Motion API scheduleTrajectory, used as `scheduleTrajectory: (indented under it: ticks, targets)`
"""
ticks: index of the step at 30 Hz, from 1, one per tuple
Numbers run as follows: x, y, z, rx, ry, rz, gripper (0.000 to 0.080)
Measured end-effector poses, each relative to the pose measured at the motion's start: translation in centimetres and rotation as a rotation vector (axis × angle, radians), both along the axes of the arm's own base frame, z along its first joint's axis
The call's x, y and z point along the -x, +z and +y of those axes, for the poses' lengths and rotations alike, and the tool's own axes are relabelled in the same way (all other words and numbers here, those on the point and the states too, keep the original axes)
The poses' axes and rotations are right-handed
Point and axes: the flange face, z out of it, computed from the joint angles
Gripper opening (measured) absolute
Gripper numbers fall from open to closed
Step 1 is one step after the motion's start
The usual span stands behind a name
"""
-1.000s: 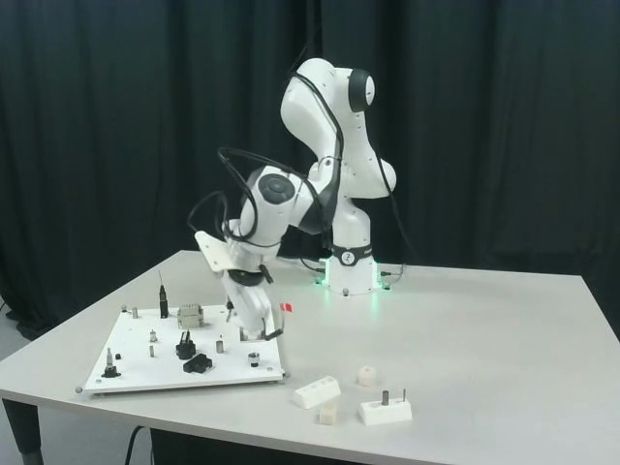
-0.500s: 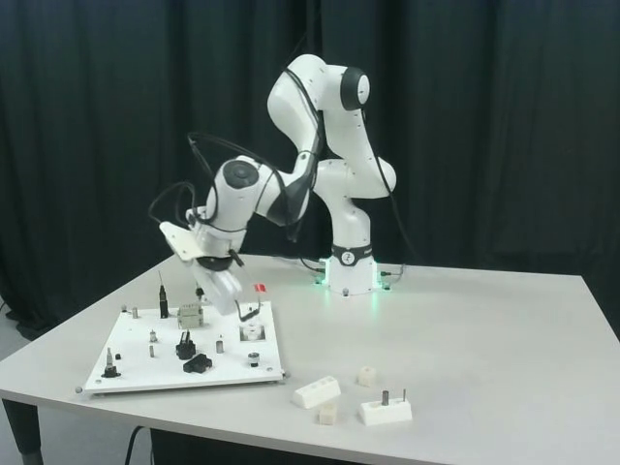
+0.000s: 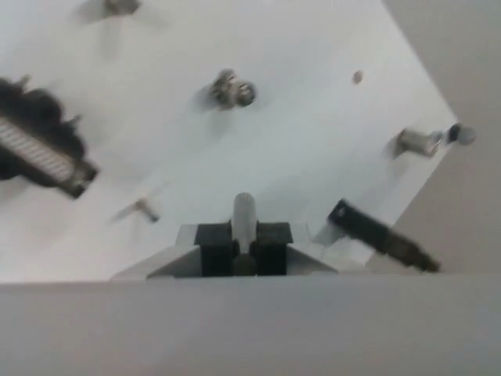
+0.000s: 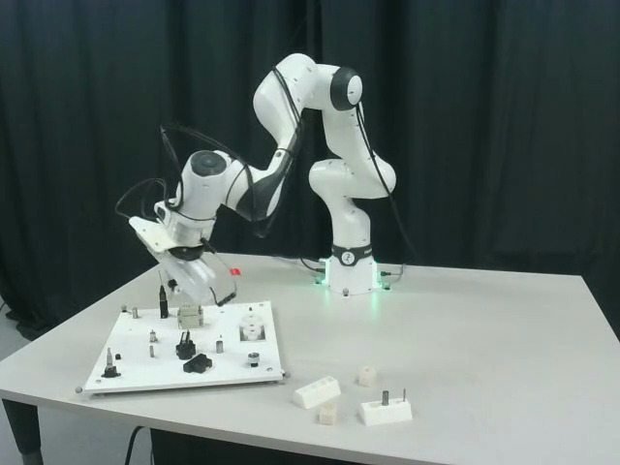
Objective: Insert round peg 2.
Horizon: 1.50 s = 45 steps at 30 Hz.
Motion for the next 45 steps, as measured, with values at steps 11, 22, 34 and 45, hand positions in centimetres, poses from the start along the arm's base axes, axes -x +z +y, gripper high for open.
scheduleTrajectory:
  ticks: [11,22,34,45]
  targets:
    - [1.4,1.0,-5.3,-0.029,0.07,-0.036,0.0061]
    - [3.6,1.5,-10.6,-0.089,0.081,-0.124,0.0061]
    - [6.1,1.6,-14.8,-0.139,0.036,-0.238,0.0061]
    - [8.1,0.7,-17.7,-0.187,-0.11,-0.335,0.0061]
